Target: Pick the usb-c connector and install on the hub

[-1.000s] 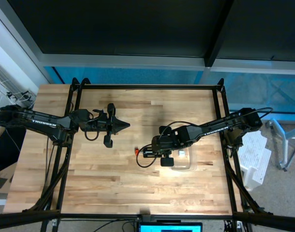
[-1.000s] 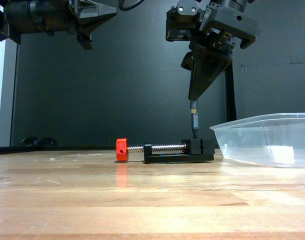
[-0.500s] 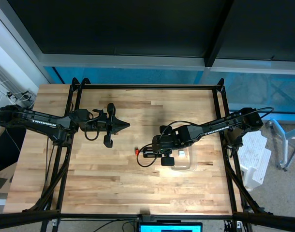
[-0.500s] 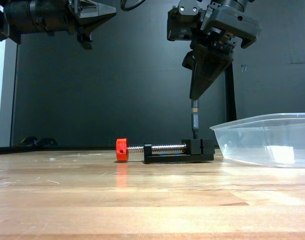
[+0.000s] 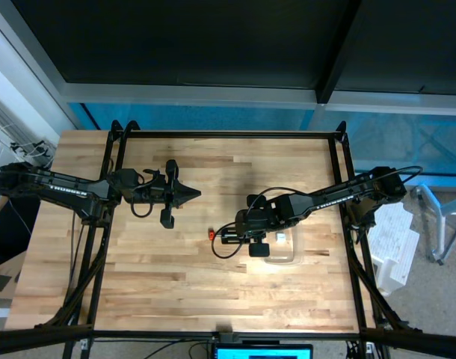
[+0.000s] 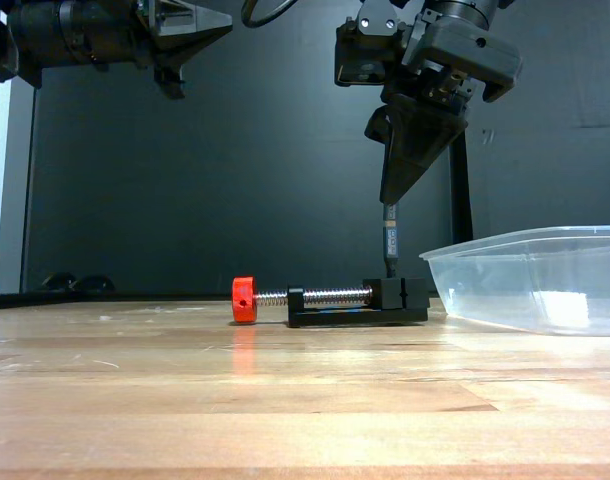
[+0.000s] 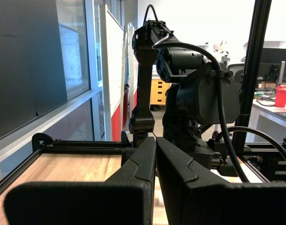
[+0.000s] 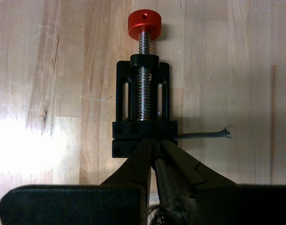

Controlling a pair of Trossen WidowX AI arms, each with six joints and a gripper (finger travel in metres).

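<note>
Mid-frame above the tabletop (image 6: 185, 400) | right claw (image 6: 389, 198) pinches usb-c connector (image 6: 390, 242) upright by its top, lower tip meeting hub (image 6: 357, 300) | likely light, stiff, slick: best gripped on flat sides | left claw (image 5: 196, 194) pressed together, aloft left of centre

Arms: matte black links, there's white lettering along the left arm (image 5: 63, 191) and the right arm (image 5: 336, 196).
Cables: black loops (image 5: 142, 210) curling off the wrists.
Left gripper (image 7: 155, 139): black wedge fingers, high over the table's left half.
Right gripper (image 6: 390, 198): black tapered fingers, low at mid-table.
</note>
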